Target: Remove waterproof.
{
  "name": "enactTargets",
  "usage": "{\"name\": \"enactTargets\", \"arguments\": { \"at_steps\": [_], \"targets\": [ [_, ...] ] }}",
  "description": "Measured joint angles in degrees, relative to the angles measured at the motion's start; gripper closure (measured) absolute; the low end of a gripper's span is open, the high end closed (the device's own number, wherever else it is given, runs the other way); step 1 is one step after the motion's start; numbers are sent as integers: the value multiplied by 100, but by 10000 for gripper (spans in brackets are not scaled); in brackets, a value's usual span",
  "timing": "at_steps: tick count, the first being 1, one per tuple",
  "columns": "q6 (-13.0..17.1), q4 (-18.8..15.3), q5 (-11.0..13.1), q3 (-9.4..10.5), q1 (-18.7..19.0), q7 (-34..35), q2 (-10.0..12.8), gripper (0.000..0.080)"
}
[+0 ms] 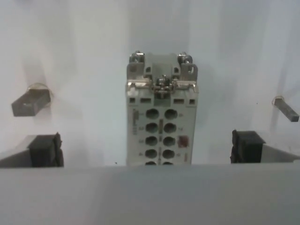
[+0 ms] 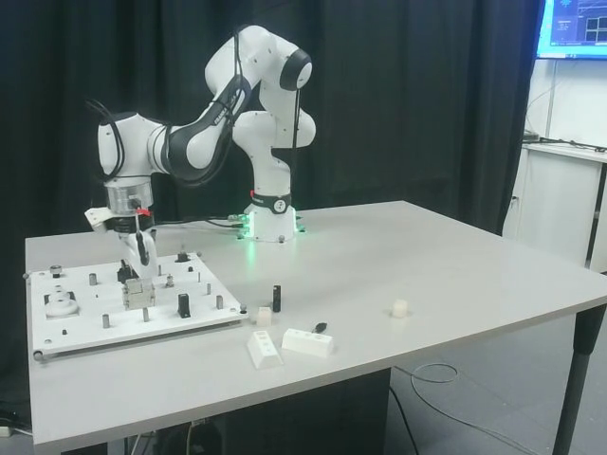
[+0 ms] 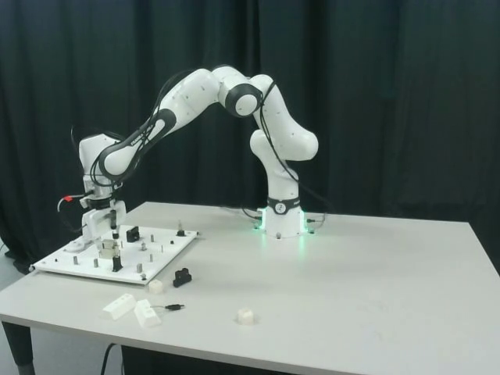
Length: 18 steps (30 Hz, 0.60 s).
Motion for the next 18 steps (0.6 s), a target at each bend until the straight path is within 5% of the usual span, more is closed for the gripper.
{"name": "enactTargets", "arguments": {
  "at_steps": [18],
  "targets": [
    [23, -18, 158, 9, -87, -218, 89, 3]
  ]
}}
